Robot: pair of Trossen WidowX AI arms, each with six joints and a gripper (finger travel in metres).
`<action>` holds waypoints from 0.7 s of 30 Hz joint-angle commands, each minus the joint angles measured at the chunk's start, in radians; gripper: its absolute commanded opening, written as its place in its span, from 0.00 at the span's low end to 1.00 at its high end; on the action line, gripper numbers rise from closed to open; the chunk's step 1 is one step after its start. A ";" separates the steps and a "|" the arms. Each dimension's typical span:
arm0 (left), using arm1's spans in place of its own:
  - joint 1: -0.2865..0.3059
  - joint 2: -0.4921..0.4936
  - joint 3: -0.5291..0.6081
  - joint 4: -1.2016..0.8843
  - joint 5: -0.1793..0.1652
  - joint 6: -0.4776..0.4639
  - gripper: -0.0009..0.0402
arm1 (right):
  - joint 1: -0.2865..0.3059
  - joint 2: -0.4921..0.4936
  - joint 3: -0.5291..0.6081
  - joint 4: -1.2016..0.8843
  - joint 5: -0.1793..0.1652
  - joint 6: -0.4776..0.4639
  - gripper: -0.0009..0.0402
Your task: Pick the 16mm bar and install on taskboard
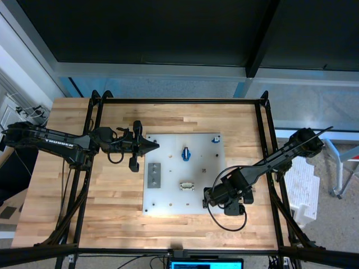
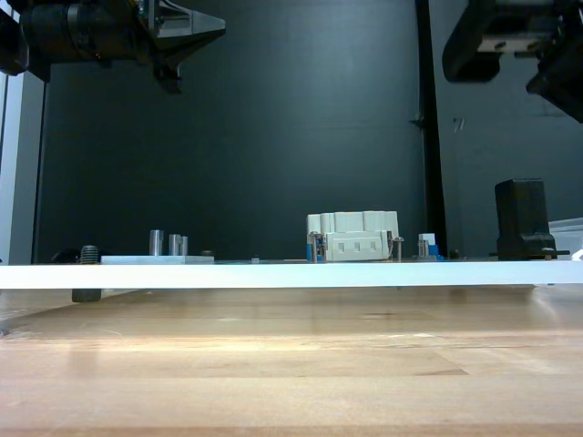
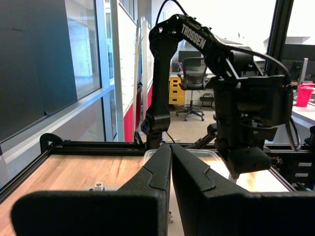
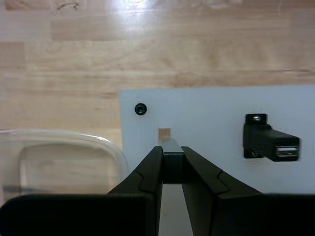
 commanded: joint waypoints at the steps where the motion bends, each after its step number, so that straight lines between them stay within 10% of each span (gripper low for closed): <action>1: 0.000 0.000 0.000 0.000 0.000 0.000 0.02 | 0.000 0.000 -0.007 0.004 0.002 0.001 0.02; 21: 0.000 0.000 0.000 0.000 0.000 0.000 0.02 | -0.003 0.022 -0.025 0.042 -0.027 -0.001 0.02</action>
